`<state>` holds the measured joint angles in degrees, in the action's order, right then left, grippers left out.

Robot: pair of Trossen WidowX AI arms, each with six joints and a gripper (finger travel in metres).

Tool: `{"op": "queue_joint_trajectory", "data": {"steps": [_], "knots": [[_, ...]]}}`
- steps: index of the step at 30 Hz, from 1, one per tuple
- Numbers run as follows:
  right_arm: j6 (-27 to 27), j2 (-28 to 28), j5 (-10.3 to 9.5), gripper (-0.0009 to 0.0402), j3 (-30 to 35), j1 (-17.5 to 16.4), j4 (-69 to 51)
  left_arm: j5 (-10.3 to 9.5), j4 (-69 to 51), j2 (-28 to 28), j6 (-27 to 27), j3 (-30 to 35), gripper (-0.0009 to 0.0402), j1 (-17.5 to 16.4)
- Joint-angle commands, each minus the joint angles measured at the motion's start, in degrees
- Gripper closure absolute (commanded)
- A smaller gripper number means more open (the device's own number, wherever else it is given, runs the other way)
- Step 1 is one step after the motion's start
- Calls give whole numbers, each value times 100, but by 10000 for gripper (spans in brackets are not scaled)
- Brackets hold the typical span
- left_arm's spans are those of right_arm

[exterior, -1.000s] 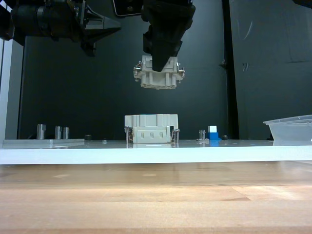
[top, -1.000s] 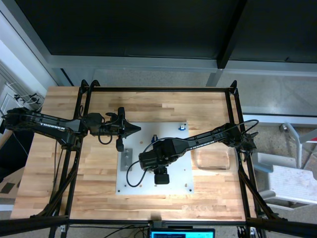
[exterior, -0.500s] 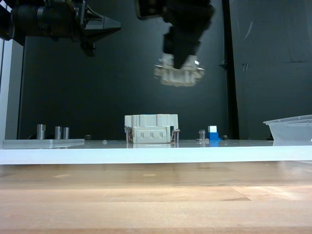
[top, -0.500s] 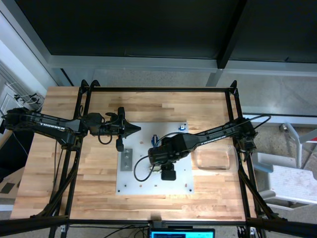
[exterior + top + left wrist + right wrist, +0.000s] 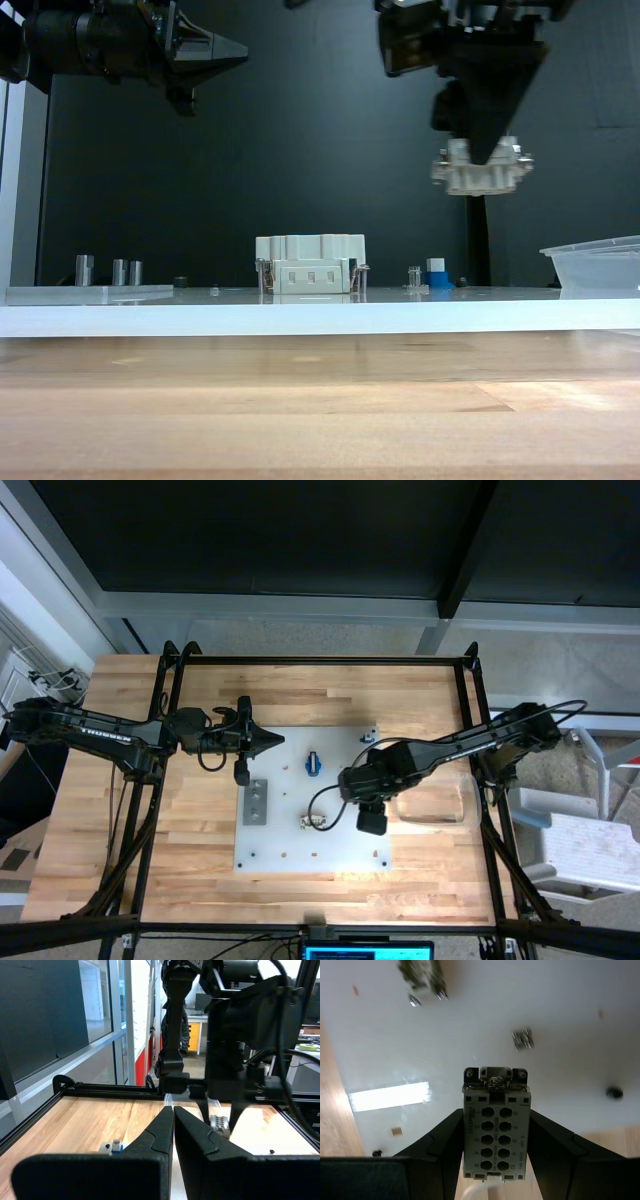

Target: Remove the HAN10-E connector and place it in the container

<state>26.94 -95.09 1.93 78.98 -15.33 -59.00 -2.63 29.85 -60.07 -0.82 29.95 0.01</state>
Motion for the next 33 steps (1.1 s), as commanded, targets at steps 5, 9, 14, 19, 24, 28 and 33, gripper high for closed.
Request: {"op": "queue_joint_trajectory", "data": {"steps": [5, 9, 14, 19, 24, 28, 33], "knots": [[483, 621, 15, 320, -817, -7, 50, 0, 2, -2, 2, 0, 393, -2], [758, 962, 70, 320, -1209, -7, 66, 0, 2, -2, 2, 0, 393, 0], [1086, 1344, 151, 320, -1679, -11, 70, 0, 2, -2, 2, 0, 393, -2], [1333, 1698, 149, 320, -2081, -33, 103, 0, 2, -2, 2, 0, 393, 0], [1478, 1998, 149, 320, -2450, -57, 111, 0, 2, -2, 2, 0, 393, -2], [1574, 2166, 149, 320, -2728, -85, 170, 0, 2, -2, 2, 0, 393, -2], [1650, 2319, 149, 320, -3025, -203, 192, 0, 0, -2, 2, 0, 393, 0]]}}
